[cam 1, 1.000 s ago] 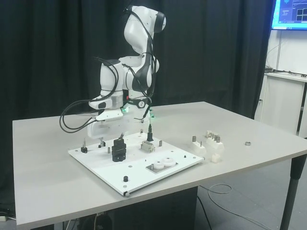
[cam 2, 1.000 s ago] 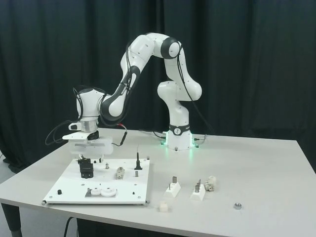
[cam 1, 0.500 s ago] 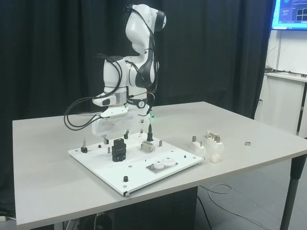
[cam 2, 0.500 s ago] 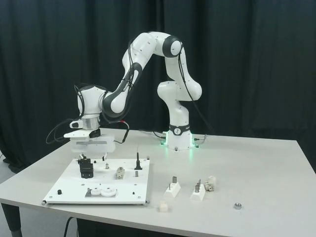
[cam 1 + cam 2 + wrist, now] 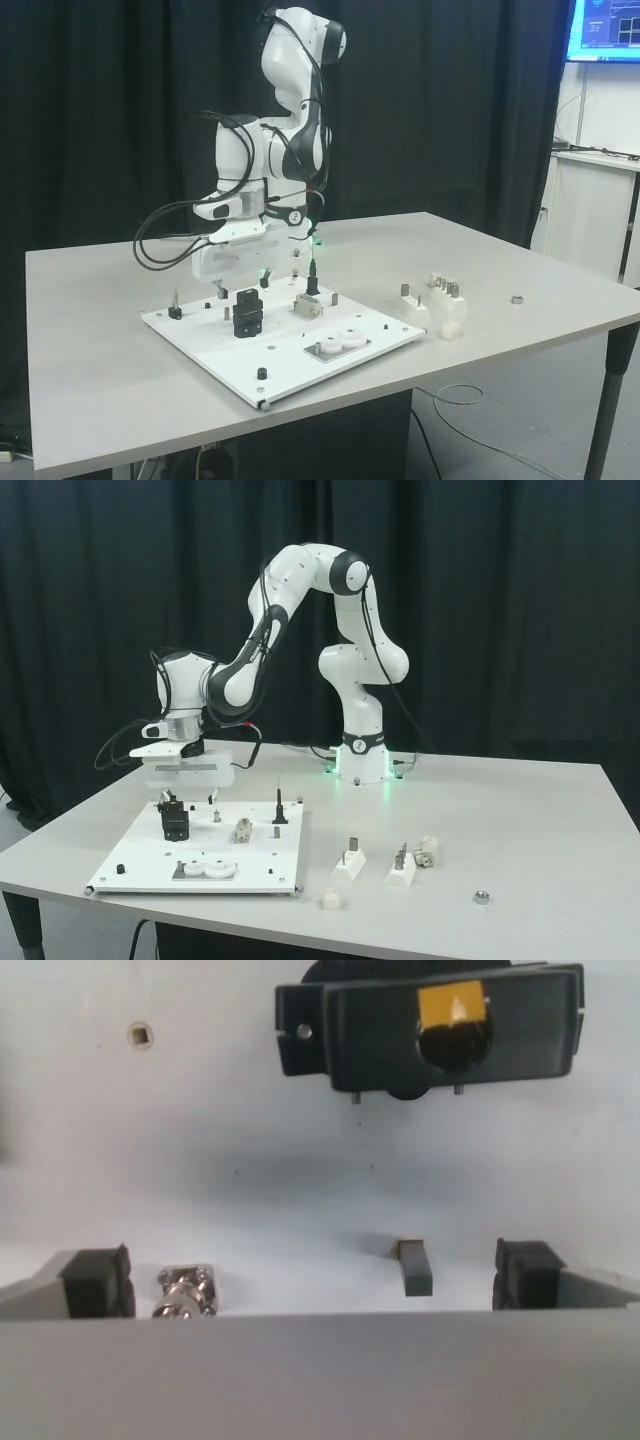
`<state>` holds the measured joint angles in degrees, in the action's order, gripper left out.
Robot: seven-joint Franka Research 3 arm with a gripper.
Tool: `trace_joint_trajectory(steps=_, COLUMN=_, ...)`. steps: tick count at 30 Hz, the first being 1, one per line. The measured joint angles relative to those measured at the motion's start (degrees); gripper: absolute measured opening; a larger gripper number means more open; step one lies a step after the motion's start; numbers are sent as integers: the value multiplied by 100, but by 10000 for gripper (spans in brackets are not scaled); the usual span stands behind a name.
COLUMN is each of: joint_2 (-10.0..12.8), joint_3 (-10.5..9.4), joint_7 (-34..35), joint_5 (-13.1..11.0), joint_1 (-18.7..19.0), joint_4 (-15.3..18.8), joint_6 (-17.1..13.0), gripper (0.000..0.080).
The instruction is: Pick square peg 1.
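One square peg point(image 5: 413, 1265): grey, standing upright in the white board point(image 5: 250, 1160); this is the piece I take for square peg 1.
Long axis: vertical, so the wrist view looks down its length onto the square top.
Peg to gripper point(image 5: 310, 1278): the peg sits in the gap between the two black fingertips point(image 5: 95, 1280), off centre and much nearer one tip than the other, touching neither.
Jaws: spread wide, holding nothing.
Height: in the first room view the gripper point(image 5: 240, 287) hangs over the board's far part with a clear gap beneath the tips.
Coming move, as a judgement: a small sideways shift to centre the peg, then a straight descent before closing.
Also in the gap: a metal connector point(image 5: 185, 1293), close to the opposite fingertip and well apart from the peg; closing off centre might catch it.
Farther out: a black block point(image 5: 430, 1025) with a round bore, and a small square hole point(image 5: 141, 1033) in the board.
Change: against a second ago the wrist stands a little higher and the hand has shifted slightly along the board; since the half-second mark it has barely moved.
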<state>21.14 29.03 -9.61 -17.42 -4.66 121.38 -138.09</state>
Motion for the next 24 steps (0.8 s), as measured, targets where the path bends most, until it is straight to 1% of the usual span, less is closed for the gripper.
trace_joint_trajectory(steps=12, joint_2=-89, joint_3=0, joint_7=73, joint_5=-1, joint_1=12, joint_4=-1, joint_6=96, gripper=800)
trace_joint_trajectory(steps=24, joint_2=-120, joint_3=4, joint_7=229, joint_5=54, joint_1=23, joint_4=-1, joint_6=110, gripper=800)
